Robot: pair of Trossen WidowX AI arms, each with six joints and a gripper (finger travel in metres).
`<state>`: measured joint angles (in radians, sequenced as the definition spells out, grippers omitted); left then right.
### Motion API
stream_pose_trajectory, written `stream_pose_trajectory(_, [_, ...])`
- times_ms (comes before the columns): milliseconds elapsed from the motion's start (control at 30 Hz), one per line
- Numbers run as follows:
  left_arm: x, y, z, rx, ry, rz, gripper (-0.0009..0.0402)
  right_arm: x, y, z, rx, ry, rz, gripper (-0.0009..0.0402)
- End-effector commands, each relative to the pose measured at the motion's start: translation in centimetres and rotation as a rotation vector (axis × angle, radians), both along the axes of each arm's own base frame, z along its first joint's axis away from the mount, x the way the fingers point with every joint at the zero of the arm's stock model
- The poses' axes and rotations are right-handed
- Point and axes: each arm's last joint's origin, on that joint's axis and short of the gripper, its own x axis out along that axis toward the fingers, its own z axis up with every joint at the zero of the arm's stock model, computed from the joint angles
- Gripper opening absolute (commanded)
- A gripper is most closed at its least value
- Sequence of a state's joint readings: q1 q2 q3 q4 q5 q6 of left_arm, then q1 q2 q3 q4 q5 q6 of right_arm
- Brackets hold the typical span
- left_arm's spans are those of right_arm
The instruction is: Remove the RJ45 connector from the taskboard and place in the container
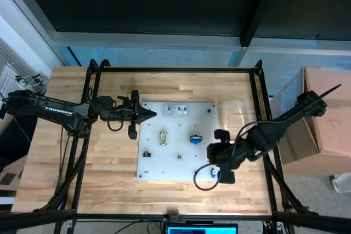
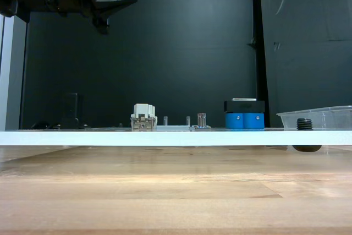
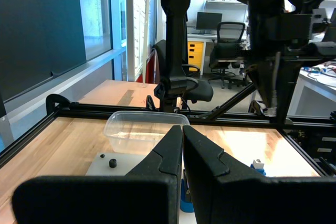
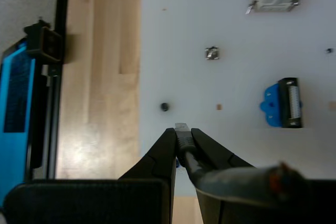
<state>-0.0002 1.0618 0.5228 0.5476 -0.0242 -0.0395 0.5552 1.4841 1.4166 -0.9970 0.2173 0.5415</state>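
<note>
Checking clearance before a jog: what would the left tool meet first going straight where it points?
Shut left tool, high over the white board, probably clears the clear plastic container and meets the black upright post behind; depth unclear. The right tool, at the board's right edge, holds the RJ45 connector.

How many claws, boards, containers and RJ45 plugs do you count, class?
Claws: 2 (left claw shut, high over the left edge of the board; right claw shut on the RJ45, over the board's near right corner)
Board: 1
Container: 1
RJ45: 1, held
Total: 5
</note>
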Motion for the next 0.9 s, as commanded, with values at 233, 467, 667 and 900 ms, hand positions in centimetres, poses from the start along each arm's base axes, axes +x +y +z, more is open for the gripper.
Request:
stream_pose_trajectory(233, [0.0, 0.0, 0.0, 0.000, 0.000, 0.000, 0.0000, 0.9, -3.0, -0.2, -0.052, 0.052, -0.065, 0.0000])
stream_pose_trajectory(467, [0.0, 0.0, 0.0, 0.000, 0.000, 0.000, 0.0000, 1.6, -5.0, -0.3, -0.082, 0.063, -0.091, 0.0000])
stream_pose_trajectory(667, [0.0, 0.0, 0.0, 0.000, 0.000, 0.000, 0.0000, 2.0, -7.0, -0.7, -0.093, 0.084, -0.095, 0.0000])
stream_pose_trajectory(900, [0.0, 0.0, 0.0, 0.000, 0.000, 0.000, 0.0000, 1.4, -9.3, -1.2, -0.099, 0.098, -0.141, 0.0000])
